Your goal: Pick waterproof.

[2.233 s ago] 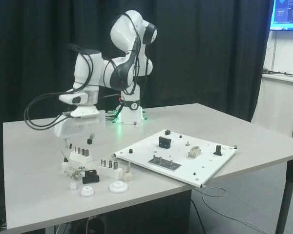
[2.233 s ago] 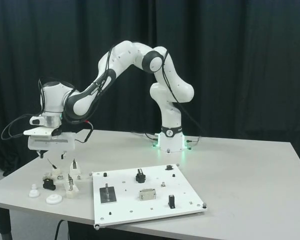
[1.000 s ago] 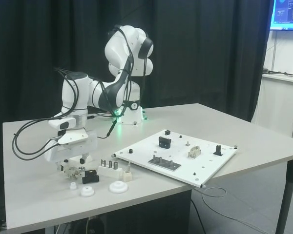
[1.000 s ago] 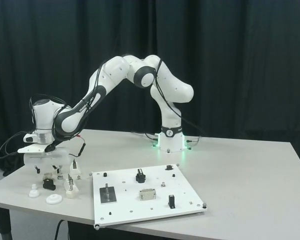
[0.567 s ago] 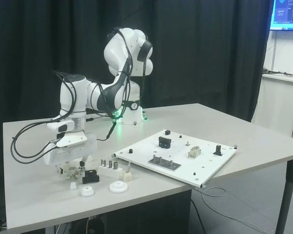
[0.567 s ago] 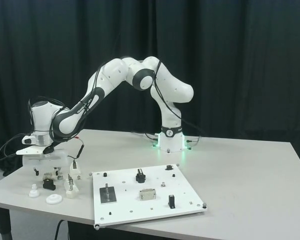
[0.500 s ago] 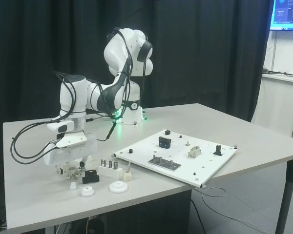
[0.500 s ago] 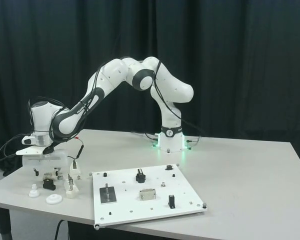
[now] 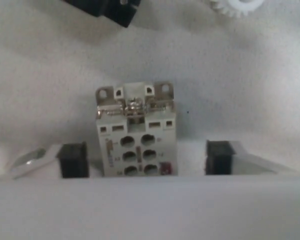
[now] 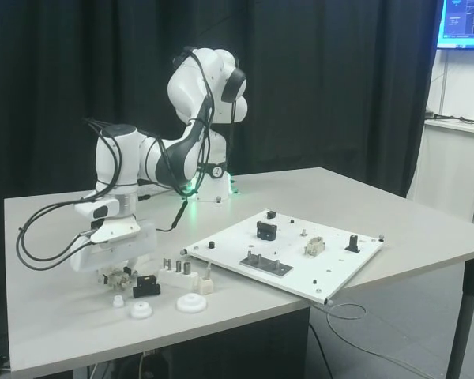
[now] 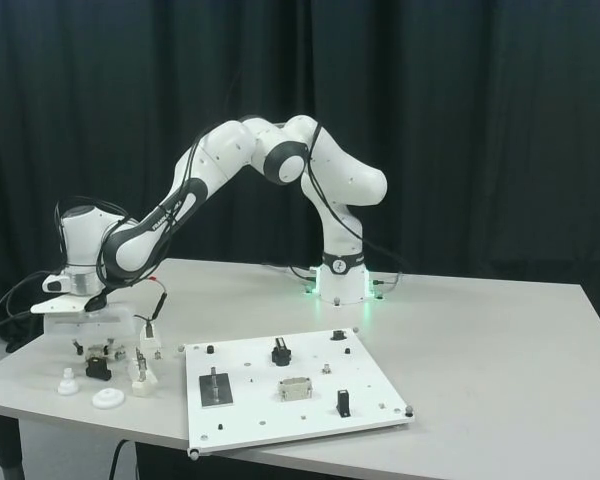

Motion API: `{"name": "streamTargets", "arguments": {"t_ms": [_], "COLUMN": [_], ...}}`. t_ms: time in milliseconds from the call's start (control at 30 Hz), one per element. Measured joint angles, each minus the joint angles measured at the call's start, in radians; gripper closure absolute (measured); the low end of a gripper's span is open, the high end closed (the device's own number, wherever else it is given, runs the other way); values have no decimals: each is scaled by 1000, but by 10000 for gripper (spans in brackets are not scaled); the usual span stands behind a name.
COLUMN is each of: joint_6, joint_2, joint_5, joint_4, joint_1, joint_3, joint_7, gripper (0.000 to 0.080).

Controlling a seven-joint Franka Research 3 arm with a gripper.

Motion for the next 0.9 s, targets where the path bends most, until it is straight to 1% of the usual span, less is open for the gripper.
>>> {"name": "streamTargets", "arguments": {"t_ms": [100,133,367,400,567,900], "joint_6": [0,0,0,0,-8,-84], "joint_2": [4,6,8,8,8,7], "joint_5": [2,3,16,18,20,20], "joint_4": [4,5,10,12,28,82], "joint_1": [0,0,-1,-1,-2,-2], "joint_3": [0,0,0,0,-3,-19], "joint_7": [0,0,1,2,9,28], "gripper": [200,382,382,492,492,492]}}
